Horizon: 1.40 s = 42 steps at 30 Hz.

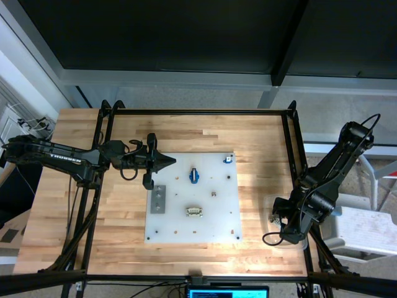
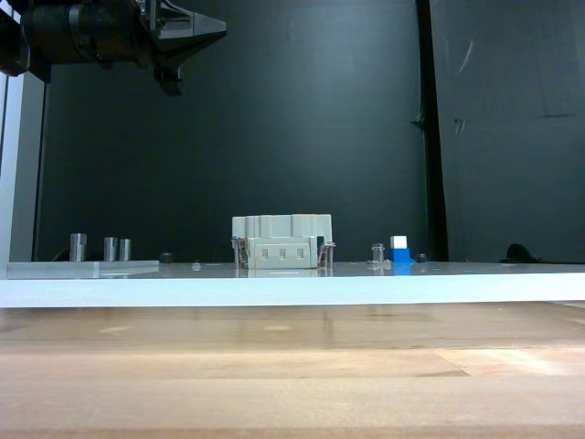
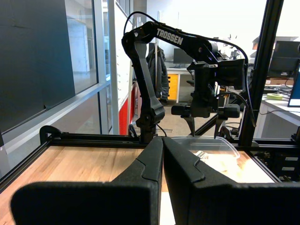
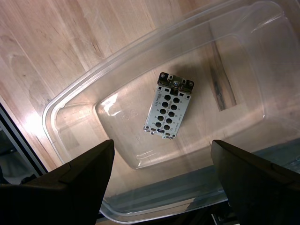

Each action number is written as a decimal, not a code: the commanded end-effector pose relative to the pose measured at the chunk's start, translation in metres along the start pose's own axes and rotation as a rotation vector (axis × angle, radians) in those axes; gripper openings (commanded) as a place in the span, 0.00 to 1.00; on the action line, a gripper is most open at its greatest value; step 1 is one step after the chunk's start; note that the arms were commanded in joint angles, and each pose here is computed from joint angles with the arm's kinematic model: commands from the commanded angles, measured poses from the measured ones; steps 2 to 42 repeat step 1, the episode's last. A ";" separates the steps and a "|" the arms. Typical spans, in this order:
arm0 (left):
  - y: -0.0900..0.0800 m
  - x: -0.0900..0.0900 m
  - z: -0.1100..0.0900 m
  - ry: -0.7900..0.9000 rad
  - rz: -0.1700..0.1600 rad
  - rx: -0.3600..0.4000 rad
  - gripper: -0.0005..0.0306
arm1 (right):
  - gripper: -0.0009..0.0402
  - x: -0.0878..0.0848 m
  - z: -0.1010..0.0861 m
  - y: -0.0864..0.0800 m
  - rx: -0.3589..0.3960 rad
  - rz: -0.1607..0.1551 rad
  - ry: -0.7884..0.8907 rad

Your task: Remove the HAN10-E connector and place it in the container

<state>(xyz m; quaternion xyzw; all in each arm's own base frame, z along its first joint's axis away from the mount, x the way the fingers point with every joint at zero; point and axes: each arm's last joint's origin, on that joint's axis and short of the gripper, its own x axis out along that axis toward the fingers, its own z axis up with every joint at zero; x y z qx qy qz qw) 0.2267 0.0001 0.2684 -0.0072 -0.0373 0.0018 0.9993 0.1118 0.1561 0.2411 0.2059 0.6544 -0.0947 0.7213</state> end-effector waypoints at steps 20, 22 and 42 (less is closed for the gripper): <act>0.000 0.000 0.000 0.000 0.000 0.000 0.02 | 0.73 0.000 0.000 0.000 0.000 0.000 0.000; 0.000 0.000 0.000 0.000 0.000 0.000 0.02 | 0.73 0.000 0.000 0.000 0.000 0.000 0.000; 0.000 0.000 0.000 0.000 0.000 0.000 0.02 | 0.73 0.000 0.000 0.000 0.000 0.000 0.000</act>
